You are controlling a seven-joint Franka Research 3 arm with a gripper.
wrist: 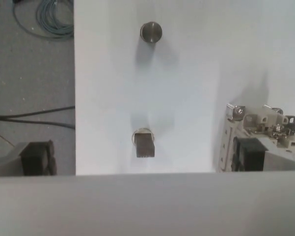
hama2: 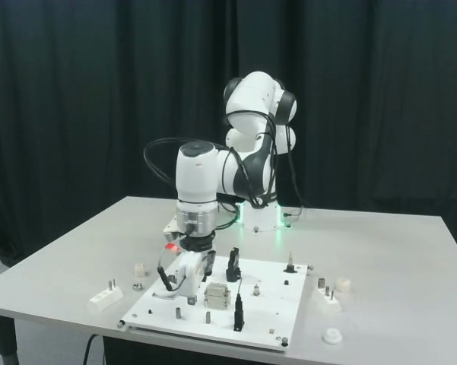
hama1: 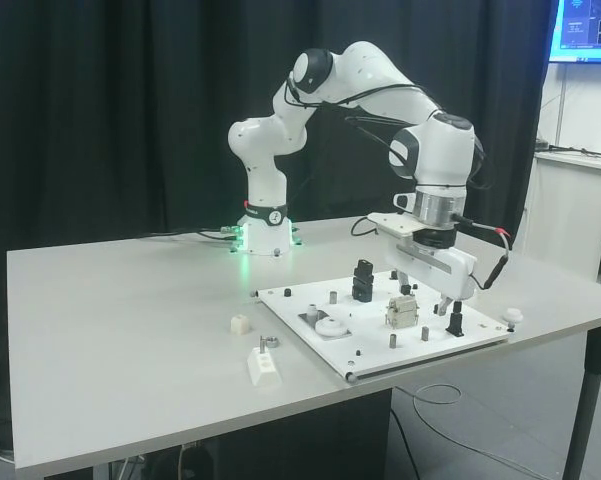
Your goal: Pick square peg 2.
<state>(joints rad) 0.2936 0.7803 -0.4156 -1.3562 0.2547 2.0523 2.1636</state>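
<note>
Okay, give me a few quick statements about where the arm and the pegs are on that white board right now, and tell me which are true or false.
1. The square peg stands upright on the white board. True.
2. The gripper has the square peg in its grasp. False: it hangs above the board, and the peg stands free.
3. A round peg stands apart from the square peg. True.
4. The white board lies on the floor. False: it lies on the grey table.

White arm (hama2: 213,179) over white board (hama2: 266,304)
</note>
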